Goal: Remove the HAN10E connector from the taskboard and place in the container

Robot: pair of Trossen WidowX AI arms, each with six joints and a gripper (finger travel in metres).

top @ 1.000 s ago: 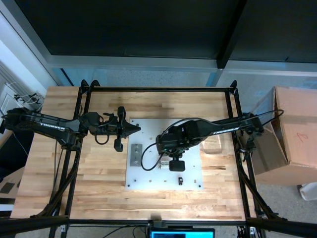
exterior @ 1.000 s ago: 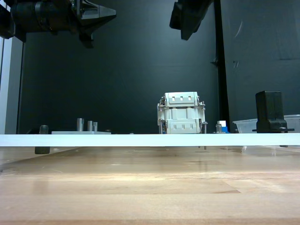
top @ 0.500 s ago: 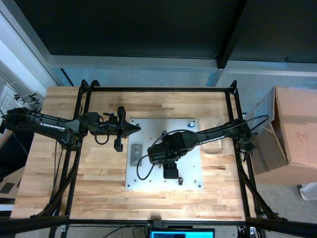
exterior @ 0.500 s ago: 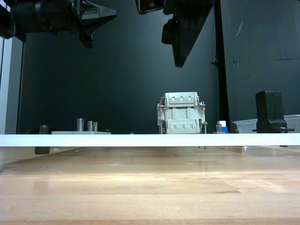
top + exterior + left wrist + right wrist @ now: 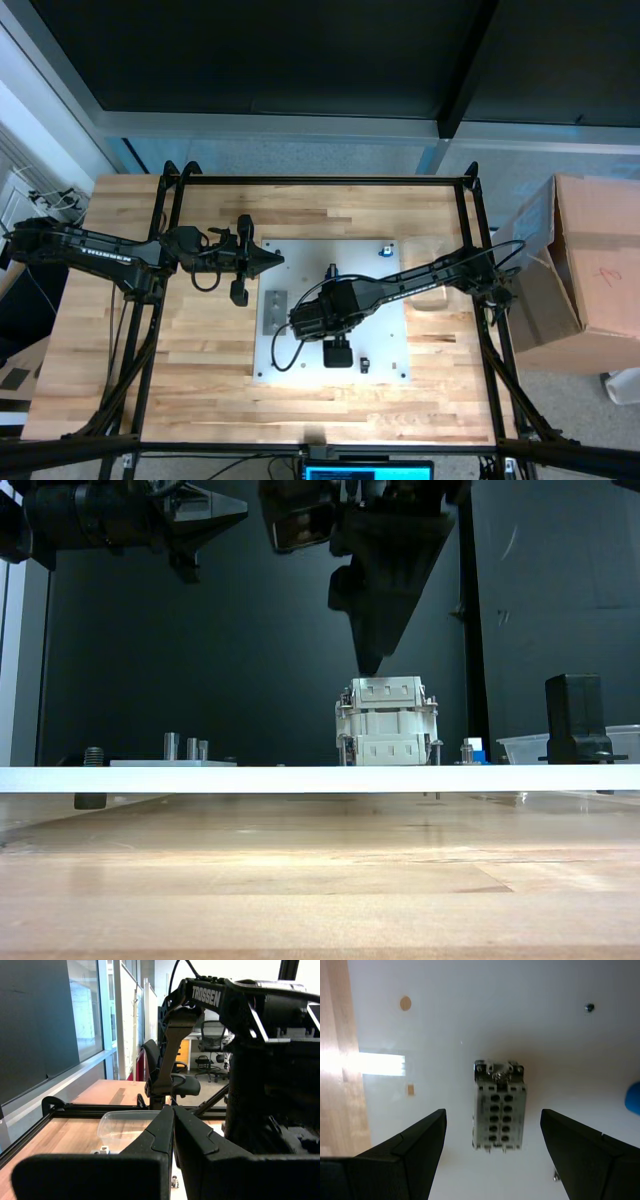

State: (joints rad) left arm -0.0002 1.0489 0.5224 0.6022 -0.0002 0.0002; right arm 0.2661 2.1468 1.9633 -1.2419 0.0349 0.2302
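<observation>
The right tool, released, hangs above the seated HAN10E connector, ready to grasp; the left tool, clenched, hangs at 10 o'clock of the taskboard.

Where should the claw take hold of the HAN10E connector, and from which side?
I would grip the HAN10E connector by its two long walls, from straight above: it stands upright in the taskboard. The open right claw hangs over it, a finger each side; the shut left claw hovers at the board's left.
</observation>
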